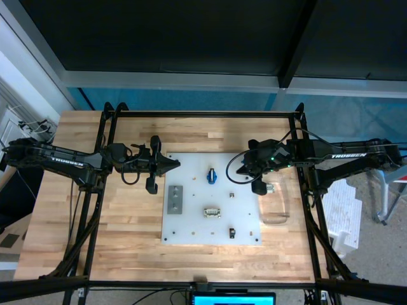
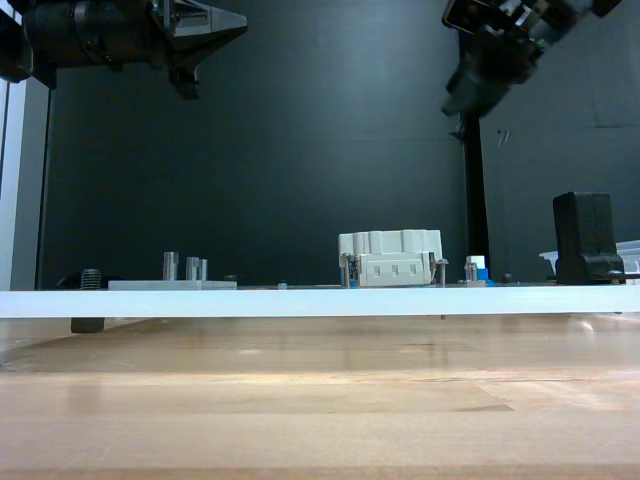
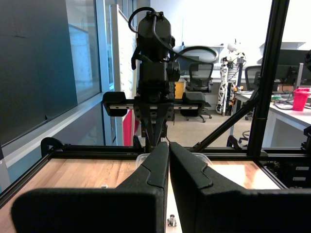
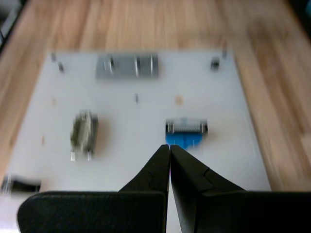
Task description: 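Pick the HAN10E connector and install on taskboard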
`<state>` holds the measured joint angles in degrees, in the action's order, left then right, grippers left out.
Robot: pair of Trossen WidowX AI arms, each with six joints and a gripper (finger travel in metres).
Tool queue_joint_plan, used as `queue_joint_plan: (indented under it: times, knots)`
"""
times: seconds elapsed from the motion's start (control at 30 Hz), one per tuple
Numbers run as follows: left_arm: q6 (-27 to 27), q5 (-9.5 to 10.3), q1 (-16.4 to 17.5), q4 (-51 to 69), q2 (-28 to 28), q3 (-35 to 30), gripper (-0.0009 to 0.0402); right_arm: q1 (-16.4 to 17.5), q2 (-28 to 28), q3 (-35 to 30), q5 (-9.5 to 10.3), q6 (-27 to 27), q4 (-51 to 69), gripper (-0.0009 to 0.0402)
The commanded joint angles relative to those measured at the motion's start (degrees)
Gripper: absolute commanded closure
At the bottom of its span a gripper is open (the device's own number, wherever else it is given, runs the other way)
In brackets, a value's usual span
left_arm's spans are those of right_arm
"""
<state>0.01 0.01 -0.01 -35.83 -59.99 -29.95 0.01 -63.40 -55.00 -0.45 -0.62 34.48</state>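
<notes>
Pale wooden tabletop (image 1: 95, 241) carries the white taskboard (image 1: 191, 232), with the HAN10E connector (image 1: 212, 212) resting on its near-middle, long axis running left to right. Both grippers hang high with fingers pressed together. The left gripper (image 3: 168, 145) is at the board's far-left corner and the right gripper (image 4: 169, 148) over its far-right part, and the connector looks slightly closer to the right one.
</notes>
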Motion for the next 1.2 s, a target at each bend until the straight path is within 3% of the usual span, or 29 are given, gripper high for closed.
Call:
queue_joint_plan:
  times: [0.03,0.37,0.47,0.77,0.9,1.2]
  knots:
    - [-0.02,0.0,0.0,-0.02,0.0,0.0,0.0392,0.0,-0.07,-1.38,-0.07,-0.22,7.28,0.0393]
    - [-0.02,0.0,0.0,-0.02,0.0,0.0,0.0393,-0.02,-0.15,-2.34,-1.75,-0.15,27.12,0.0393]
    - [-0.02,0.0,0.0,-0.02,0.0,0.0,0.0392,0.0,-0.63,-2.1,-3.13,-0.04,31.8,0.0393]
    - [-0.02,0.0,0.0,-0.02,0.0,0.0,0.0392,0.02,-3.89,-0.26,-3.04,0.2,35.71,0.0386]
    - [-0.02,0.0,0.0,-0.02,0.0,0.0,0.0392,0.04,-4.66,1.29,-2.99,0.07,35.26,0.0345]
    - [-0.02,0.0,0.0,-0.02,0.0,0.0,0.0392,0.24,-6.69,4.0,-3.04,-2.19,32.22,0.019]
